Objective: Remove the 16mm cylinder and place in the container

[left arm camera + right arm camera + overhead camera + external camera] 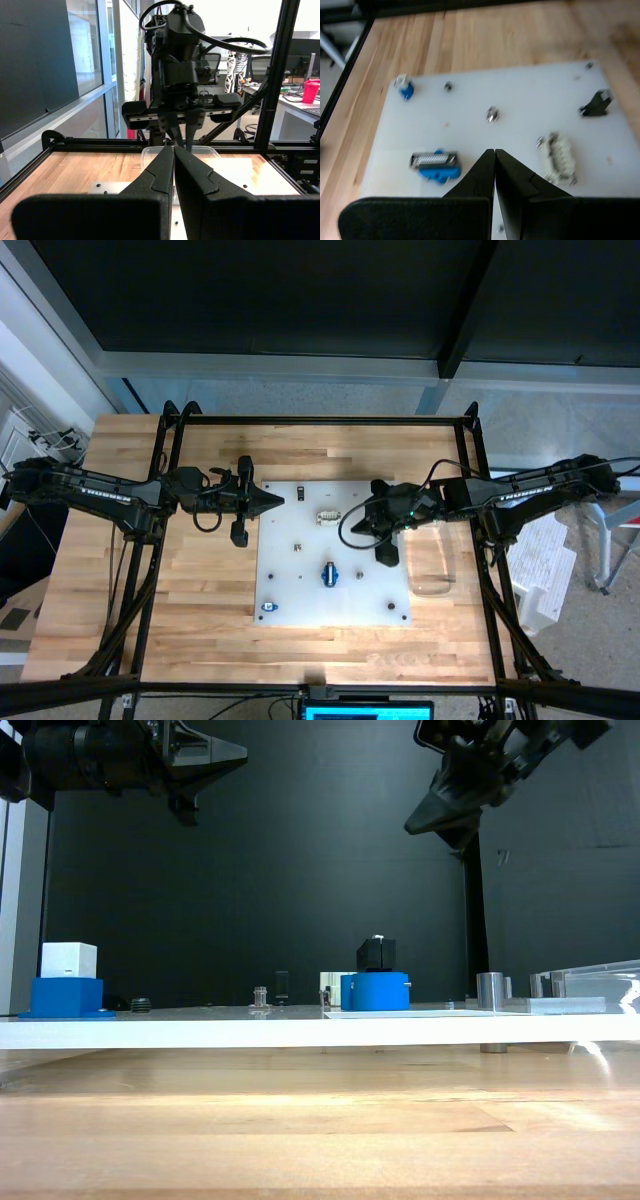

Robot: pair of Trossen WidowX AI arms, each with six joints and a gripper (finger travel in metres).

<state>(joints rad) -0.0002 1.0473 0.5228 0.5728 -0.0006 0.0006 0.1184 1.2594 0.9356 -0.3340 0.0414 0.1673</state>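
The 16mm cylinder [359, 577] is a small silver peg standing upright on the white board [300, 595], just right of a blue connector [329, 575]. In the low view the cylinder [490, 991] stands right of that connector [378, 990]. The clear container [436, 562] lies off the board's right edge, and its rim [590, 982] shows low at the right. My right gripper [356, 526] hangs shut and empty above the board's middle, well over the cylinder [411, 824]. My left gripper [277, 499] is shut, held high over the board's left edge. In the right wrist view the cylinder is hidden.
The board also carries a white multi-pin connector [327, 516], a thin small peg [297, 548], a black clip [298, 496] and a blue-and-white block [270, 608]. A black frame [320, 421] rings the wooden table.
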